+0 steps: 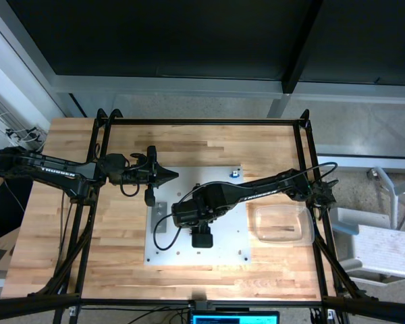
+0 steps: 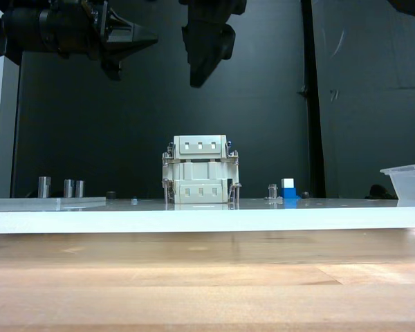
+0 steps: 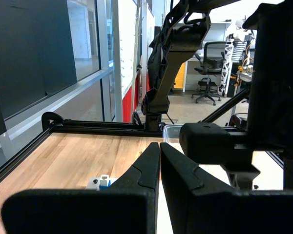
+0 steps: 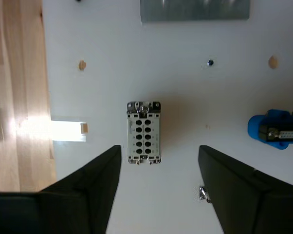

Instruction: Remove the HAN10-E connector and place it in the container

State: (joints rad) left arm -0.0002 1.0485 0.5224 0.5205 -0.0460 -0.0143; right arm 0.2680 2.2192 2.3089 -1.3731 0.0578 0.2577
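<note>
Wood-plank counter (image 1: 121, 236) w/ black tube frame (image 1: 202, 122) round its edges. White board (image 1: 223, 256) lies flat at abt mid-counter, a few small holes and screws dotted over it. Grey metal plate (image 1: 160, 226) w/ holes lies along board's left edge. Low view shows short metal posts (image 2: 44, 187) standing by it; can't tell if they're on it. Small blue upright piece (image 1: 234, 174), pale top, near board's far-right corner. Lit laptop screen (image 1: 234, 317) at counter's near edge, centre. Off past counter: glass partitions, office chair (image 3: 208, 80).
</note>
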